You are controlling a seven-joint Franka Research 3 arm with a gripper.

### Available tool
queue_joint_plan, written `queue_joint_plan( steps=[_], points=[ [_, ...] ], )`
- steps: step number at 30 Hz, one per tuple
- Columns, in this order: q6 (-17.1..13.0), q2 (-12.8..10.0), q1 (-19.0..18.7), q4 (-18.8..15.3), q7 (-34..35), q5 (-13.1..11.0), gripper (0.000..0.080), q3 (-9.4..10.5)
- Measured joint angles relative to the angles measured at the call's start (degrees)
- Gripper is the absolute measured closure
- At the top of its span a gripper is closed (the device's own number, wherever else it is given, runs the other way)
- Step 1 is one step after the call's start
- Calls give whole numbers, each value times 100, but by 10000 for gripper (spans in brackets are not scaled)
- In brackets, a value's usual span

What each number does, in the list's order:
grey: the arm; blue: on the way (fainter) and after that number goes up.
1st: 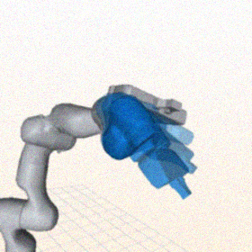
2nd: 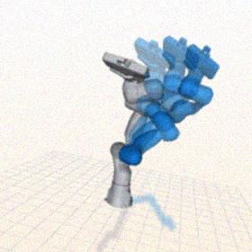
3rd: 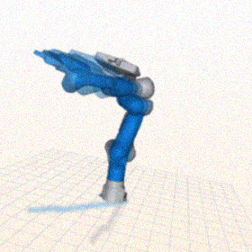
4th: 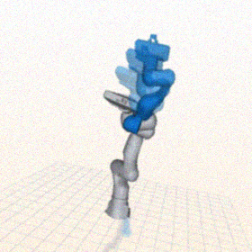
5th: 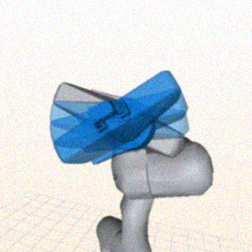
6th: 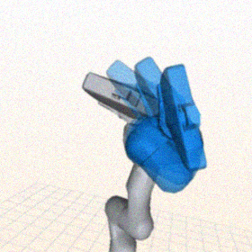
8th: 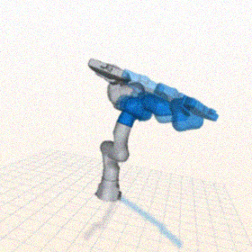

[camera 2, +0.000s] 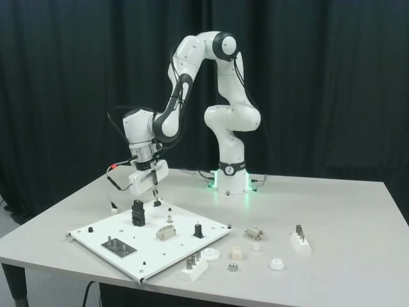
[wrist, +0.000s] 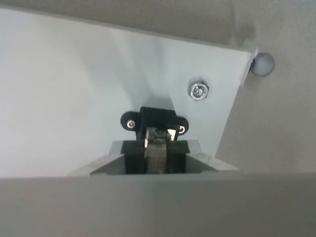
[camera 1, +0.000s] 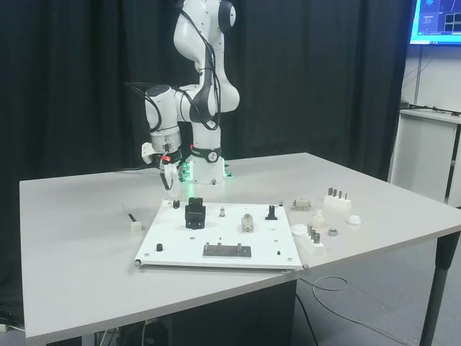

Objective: Insert Ethernet.

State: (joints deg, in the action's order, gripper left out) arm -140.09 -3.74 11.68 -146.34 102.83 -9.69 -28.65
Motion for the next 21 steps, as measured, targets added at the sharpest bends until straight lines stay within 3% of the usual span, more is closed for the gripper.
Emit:
queue_joint_plan(
  steps=[21],
  points=[
    [-3, -6, 0, 0, -5, -121, 715, -43]
  ],
)
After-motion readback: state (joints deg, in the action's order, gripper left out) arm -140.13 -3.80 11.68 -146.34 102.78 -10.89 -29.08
